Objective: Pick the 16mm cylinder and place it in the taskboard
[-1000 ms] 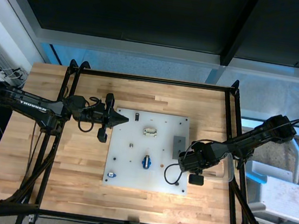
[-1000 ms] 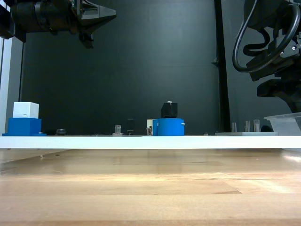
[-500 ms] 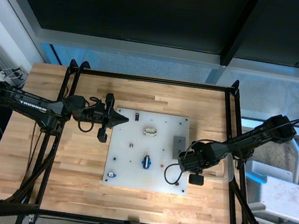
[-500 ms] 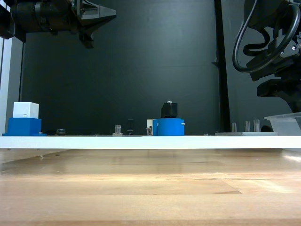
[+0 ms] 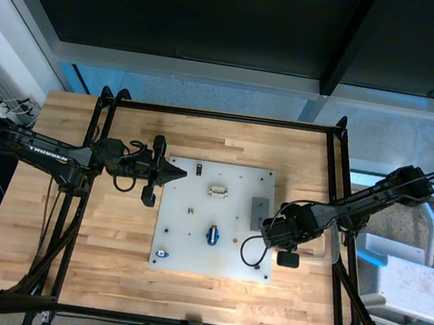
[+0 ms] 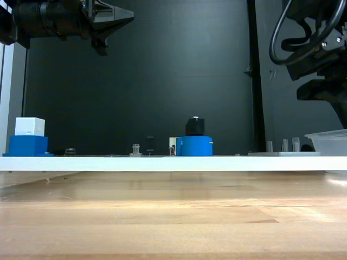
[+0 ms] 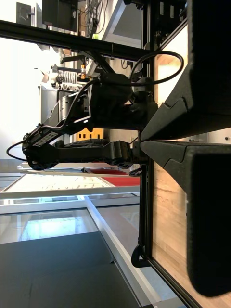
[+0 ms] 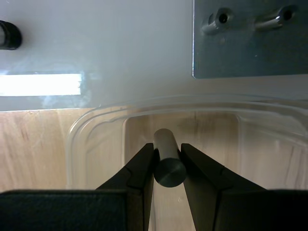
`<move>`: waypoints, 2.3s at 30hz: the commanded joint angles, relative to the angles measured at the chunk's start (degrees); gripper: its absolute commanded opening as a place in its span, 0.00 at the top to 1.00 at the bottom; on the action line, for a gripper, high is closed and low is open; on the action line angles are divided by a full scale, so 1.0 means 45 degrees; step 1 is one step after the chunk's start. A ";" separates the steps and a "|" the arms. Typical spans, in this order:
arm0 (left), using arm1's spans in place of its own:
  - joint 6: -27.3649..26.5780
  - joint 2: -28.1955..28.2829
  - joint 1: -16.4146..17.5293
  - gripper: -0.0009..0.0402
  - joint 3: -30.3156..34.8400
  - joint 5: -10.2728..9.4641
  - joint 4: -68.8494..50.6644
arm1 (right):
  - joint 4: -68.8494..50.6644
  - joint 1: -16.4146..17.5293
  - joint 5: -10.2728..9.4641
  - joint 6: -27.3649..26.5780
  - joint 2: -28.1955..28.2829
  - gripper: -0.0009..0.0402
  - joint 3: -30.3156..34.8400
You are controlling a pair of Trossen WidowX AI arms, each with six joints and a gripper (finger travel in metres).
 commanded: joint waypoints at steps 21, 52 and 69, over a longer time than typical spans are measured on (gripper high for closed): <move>0.0005 0.0005 0.0005 0.98 0.0005 0.0000 0.0000 | -0.2579 -0.0015 0.0044 -0.0024 -0.0860 0.91 0.2113; 0.0000 0.0005 0.0000 0.98 0.0005 0.0000 0.0000 | -0.2278 -0.0306 0.0340 -0.0325 0.0219 0.91 0.3172; 0.0000 0.0005 0.0000 0.98 0.0005 0.0000 0.0000 | -0.1773 -0.0908 0.0350 -0.0894 0.2744 0.91 0.5119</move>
